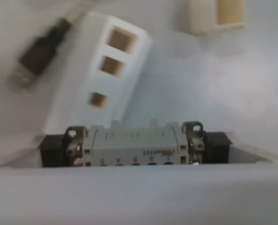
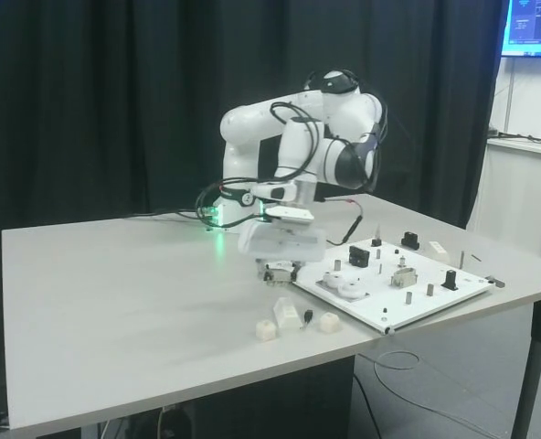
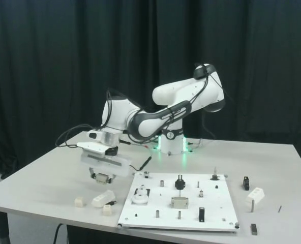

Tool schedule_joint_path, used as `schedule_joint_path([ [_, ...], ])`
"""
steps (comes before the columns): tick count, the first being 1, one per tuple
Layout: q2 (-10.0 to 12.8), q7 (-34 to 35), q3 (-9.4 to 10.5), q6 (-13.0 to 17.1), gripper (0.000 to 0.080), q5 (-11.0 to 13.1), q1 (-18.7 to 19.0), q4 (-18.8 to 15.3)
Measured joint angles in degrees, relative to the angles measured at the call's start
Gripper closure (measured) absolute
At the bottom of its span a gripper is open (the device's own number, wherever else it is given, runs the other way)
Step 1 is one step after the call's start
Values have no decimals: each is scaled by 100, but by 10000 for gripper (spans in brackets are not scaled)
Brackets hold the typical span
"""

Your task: Place waterproof.

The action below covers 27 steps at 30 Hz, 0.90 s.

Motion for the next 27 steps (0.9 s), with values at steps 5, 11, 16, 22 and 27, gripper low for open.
schedule_joint_path([
  [5, -40, -252, 56, 209, 183, 232, -67, -148],
  [11, -74, -387, 165, 369, 183, 487, -144, -255],
  [16, -129, -511, 229, 384, 183, 606, -196, -293],
  [22, -152, -633, 306, 436, 183, 620, -243, -306],
  [27, -171, -653, 337, 436, 183, 662, -255, -324],
])
